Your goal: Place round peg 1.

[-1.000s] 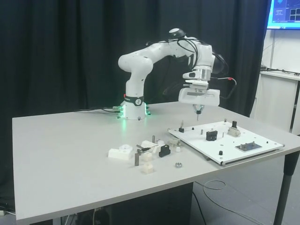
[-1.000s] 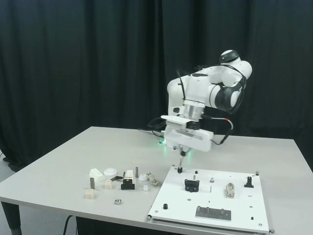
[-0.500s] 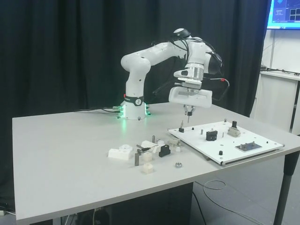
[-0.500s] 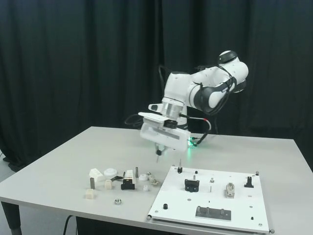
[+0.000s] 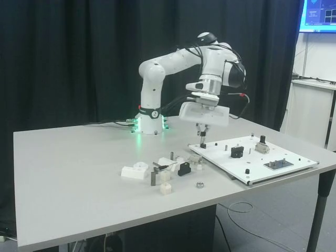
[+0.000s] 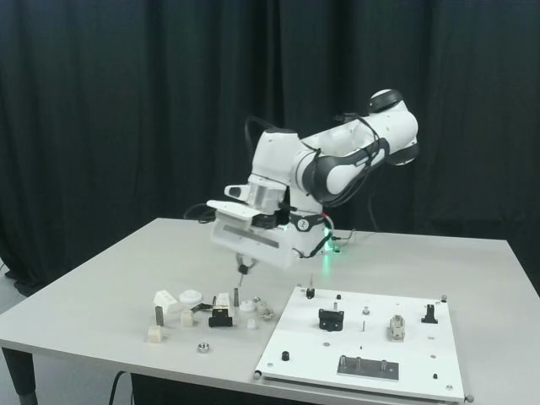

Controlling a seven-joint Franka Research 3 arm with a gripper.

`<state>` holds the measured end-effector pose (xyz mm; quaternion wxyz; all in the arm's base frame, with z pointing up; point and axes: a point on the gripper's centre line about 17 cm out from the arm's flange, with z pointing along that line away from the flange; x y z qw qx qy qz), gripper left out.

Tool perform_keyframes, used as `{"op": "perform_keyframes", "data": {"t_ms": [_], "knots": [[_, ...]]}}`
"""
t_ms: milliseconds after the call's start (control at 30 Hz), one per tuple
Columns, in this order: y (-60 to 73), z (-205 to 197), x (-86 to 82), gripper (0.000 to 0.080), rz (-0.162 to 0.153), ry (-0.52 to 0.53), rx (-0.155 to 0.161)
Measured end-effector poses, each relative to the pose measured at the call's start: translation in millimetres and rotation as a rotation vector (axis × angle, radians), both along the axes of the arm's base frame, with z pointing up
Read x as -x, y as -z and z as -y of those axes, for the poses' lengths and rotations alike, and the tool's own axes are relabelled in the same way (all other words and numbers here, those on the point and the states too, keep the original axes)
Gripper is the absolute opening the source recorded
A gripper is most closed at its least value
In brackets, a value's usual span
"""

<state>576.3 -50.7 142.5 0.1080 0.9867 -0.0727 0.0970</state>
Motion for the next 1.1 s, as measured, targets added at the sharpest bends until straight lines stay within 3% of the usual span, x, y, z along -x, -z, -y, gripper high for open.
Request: {"op": "perform_keyframes", "data": {"t_ms": [233, 600, 833, 1100], "knots": [[16.6, 28.3, -0.7, 0.0030, -0.022, 0.034, -0.020], [45.1, 69.0, -4.3, 0.0030, 0.000, 0.099, -0.099], [59.0, 89.9, -9.8, 0.0030, 0.008, 0.121, -0.127], [73.1, 100.6, -10.7, 0.0030, -0.021, 0.115, -0.170]]}}
